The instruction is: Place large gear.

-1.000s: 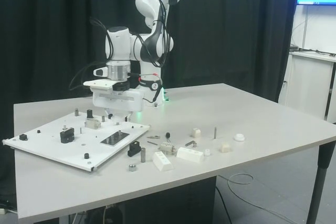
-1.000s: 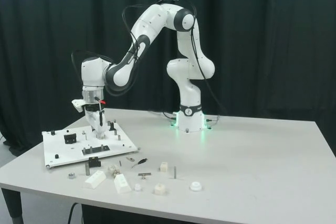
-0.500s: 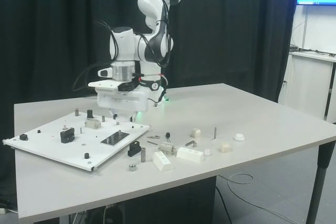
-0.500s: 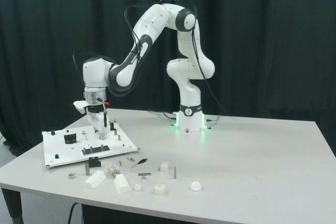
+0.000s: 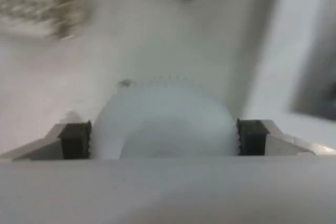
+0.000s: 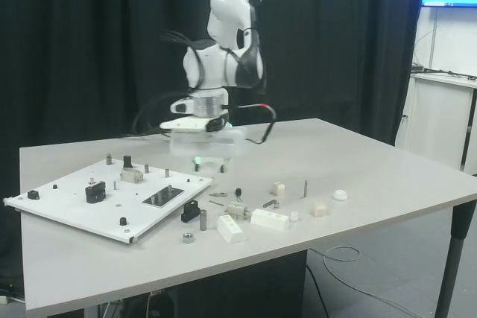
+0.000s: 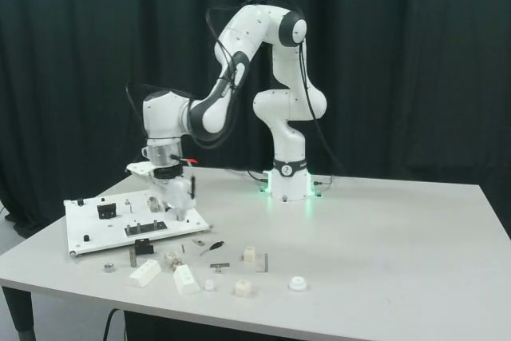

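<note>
First room view: I see the grey table (image 6: 358, 161) carrying the white board (image 6: 67, 206) with its small fixtures. My arm has swung off the board's middle toward its near edge since half a second ago. In the wrist view the gripper (image 5: 164, 139) is clamped on the large gear (image 5: 164, 124), held above the board.

The white arm (image 7: 239, 61) bends down from its base (image 7: 290, 185) over the white board's (image 7: 88, 233) near corner; small loose parts (image 7: 185, 279) lie on the grey counter (image 7: 383, 253) beside that board.
</note>
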`<state>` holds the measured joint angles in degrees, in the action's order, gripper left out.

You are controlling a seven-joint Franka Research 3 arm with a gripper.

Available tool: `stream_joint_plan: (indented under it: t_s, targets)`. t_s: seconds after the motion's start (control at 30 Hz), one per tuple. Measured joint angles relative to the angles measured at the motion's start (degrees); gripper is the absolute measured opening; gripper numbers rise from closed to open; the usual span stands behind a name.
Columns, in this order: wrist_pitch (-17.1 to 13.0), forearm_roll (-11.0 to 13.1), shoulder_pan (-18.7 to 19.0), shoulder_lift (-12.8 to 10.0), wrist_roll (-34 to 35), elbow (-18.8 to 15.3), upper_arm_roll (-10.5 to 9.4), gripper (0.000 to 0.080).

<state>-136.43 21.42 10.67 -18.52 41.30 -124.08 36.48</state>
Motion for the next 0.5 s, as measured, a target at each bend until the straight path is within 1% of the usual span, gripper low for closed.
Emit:
stream_joint_plan:
  t_s: [0.23,0.4,0.5]
  targets:
    - [-0.60,3.05,4.89,0.12,2.13,-0.43,-1.17,0.0596]
    - [-1.81,3.42,8.72,0.12,4.79,-0.61,-1.98,0.0596]
    - [-2.97,3.42,11.18,0.09,6.52,-0.79,-2.82,0.0596]
